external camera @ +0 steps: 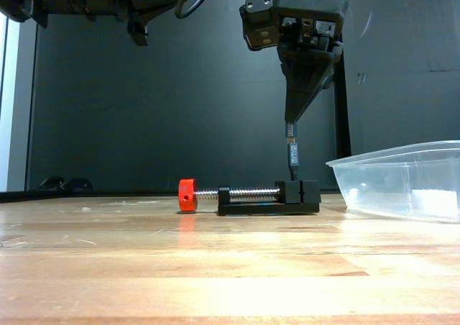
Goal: Pick the usb-c connector and install on the hub
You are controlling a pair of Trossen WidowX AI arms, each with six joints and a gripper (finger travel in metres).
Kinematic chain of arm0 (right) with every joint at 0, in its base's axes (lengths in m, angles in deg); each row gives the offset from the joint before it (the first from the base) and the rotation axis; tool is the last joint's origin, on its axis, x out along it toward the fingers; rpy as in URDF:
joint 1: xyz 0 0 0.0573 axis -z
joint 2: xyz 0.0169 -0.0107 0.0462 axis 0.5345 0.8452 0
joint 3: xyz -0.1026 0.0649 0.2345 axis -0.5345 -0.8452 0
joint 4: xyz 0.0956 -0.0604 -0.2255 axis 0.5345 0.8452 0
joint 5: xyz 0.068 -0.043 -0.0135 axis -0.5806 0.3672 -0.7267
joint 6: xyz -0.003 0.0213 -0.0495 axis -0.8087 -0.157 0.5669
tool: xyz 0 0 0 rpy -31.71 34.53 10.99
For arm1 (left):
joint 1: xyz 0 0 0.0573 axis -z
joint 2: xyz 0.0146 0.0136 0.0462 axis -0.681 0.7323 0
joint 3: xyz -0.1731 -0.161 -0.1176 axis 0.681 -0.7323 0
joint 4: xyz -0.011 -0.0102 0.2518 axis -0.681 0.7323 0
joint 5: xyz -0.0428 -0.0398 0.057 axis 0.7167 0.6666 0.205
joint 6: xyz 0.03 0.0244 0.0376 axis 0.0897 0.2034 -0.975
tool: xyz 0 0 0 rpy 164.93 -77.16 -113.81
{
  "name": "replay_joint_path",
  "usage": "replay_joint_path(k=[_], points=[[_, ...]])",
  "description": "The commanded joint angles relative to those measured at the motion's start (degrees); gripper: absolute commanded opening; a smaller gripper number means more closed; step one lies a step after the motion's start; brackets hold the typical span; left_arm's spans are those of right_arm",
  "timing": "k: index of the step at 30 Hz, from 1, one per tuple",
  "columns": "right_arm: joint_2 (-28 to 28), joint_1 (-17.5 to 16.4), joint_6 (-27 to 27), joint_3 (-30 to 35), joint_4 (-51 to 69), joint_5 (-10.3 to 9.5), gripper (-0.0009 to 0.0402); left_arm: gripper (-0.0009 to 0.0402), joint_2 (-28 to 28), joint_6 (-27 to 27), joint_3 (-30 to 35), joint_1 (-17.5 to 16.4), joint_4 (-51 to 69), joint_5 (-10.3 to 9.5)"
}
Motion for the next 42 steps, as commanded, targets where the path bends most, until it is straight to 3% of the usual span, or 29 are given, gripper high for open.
replay_joint_path(k=[1,42], points=[[0.11,-0.04,-0.02,-0.04,0.11,-0.09,0.0000,0.0000,0.00,-0.02,0.00,-0.02,0.00,0.00],[-2.69,-0.02,2.05,4.37,4.85,-0.50,0.0000,0.0000,0.00,-0.02,0.00,0.00,0.00,0.00]])
